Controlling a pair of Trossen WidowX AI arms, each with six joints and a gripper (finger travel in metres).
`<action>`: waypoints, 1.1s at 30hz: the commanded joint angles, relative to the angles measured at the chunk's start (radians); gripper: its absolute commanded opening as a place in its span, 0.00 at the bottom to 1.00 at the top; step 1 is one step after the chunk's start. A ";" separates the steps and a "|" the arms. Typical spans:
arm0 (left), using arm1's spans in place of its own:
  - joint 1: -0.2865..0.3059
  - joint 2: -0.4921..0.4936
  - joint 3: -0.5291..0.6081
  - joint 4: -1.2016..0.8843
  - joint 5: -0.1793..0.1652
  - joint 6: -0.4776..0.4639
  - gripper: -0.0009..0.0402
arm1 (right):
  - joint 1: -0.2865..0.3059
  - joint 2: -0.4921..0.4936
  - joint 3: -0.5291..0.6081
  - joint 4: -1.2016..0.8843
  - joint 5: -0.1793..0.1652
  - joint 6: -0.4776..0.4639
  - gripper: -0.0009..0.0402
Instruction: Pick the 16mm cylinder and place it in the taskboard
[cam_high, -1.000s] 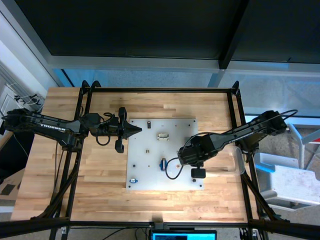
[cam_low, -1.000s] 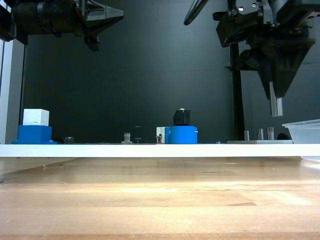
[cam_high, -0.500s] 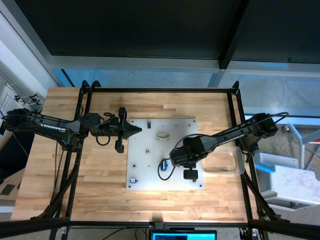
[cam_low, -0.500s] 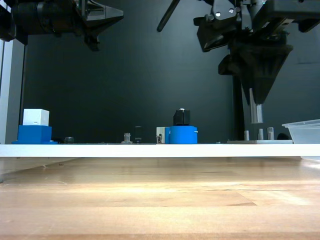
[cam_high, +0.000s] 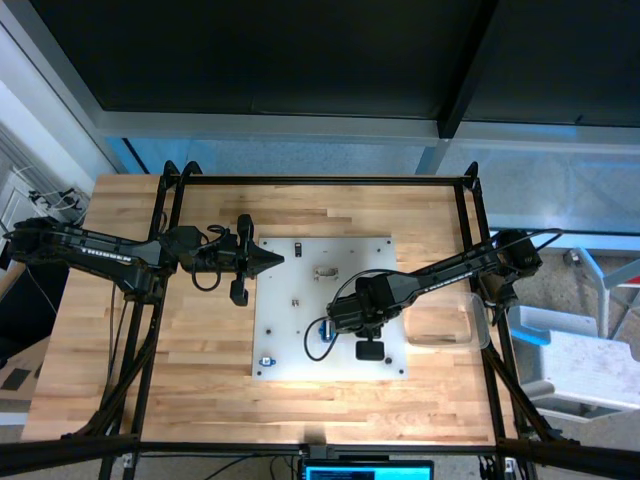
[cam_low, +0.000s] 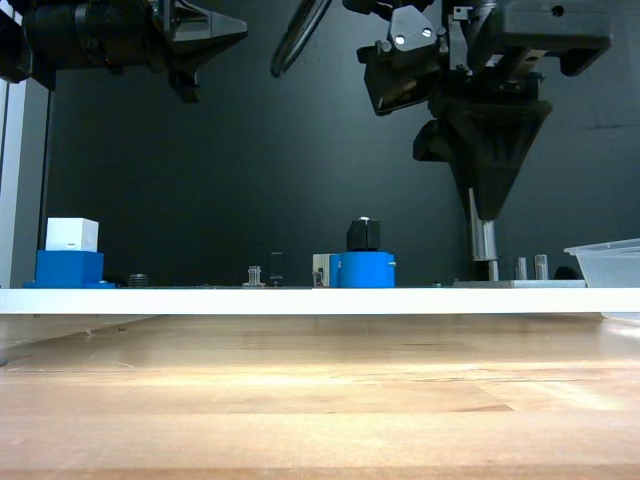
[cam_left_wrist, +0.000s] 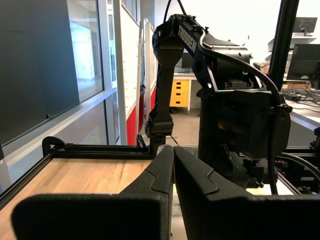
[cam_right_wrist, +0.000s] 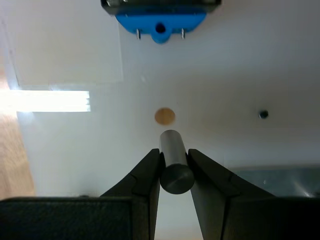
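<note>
Since a second ago we see the right gripper (cam_right_wrist: 173, 155) shifted left and lower over the taskboard (cam_high: 300, 350) near half | fingers clamped on the 16mm cylinder (cam_right_wrist: 175, 160), upright above the taskboard, just short of its tan hole (cam_right_wrist: 164, 116) | blue connector (cam_right_wrist: 160, 22) beyond | left gripper (cam_high: 270, 258) above the taskboard's far-left edge, fingers pressed together, empty
</note>
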 joint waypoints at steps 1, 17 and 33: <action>0.000 0.000 0.000 0.000 0.000 0.000 0.02 | 0.000 0.005 -0.001 0.019 0.002 0.001 0.06; 0.000 0.000 0.000 0.000 0.000 0.000 0.02 | -0.001 0.050 -0.001 0.047 0.002 -0.008 0.06; 0.000 0.000 0.000 0.000 0.000 0.000 0.02 | -0.001 0.050 -0.004 0.051 0.010 -0.014 0.06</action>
